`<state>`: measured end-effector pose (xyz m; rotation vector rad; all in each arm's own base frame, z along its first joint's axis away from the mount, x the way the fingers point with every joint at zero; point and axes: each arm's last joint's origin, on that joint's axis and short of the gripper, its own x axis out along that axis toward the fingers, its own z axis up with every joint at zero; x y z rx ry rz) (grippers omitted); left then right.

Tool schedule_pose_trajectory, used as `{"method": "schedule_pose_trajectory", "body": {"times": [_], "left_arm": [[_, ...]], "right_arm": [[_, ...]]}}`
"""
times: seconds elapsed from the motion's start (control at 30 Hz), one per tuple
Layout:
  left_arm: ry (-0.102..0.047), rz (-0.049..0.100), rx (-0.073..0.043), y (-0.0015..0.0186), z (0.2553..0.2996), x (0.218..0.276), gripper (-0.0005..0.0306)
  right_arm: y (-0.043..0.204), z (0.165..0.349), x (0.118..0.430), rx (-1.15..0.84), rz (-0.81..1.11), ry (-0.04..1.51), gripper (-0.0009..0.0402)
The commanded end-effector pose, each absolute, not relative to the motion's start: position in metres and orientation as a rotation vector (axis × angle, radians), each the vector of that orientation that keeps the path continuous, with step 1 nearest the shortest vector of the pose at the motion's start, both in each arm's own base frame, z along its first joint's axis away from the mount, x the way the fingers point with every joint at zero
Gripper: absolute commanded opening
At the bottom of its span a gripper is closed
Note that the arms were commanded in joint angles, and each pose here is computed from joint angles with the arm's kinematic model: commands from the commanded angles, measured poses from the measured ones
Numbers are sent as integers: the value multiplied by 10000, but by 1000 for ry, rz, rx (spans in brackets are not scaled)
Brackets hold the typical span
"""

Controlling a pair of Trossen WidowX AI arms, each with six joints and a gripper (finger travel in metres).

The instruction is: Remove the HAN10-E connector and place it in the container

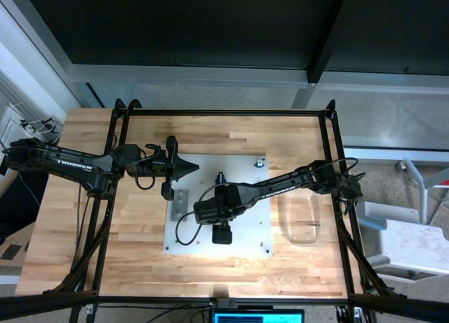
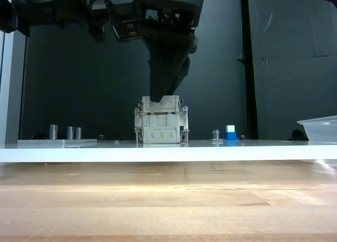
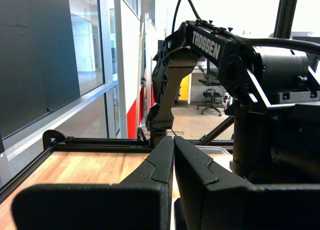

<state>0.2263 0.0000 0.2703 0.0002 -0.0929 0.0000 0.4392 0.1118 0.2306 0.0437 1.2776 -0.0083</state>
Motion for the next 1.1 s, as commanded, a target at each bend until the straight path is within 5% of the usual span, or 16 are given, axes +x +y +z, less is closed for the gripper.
{"method": "schedule_pose_trajectory", "body": {"times": [0.03,0.3,0.83,1.1], "left_arm": [[-78,0,1,0,2690,2265,0],[-78,0,1,0,2690,2265,0],[-79,0,1,0,2690,2265,0],[-79,0,1,0,2690,2265,0]], "right_arm": [[1128,2276,4401,44,-5,1282,251],[1135,2261,4399,34,0,1290,212],[1150,2251,4390,0,17,1293,-4],[1152,2282,4379,4,21,1287,5]]}}
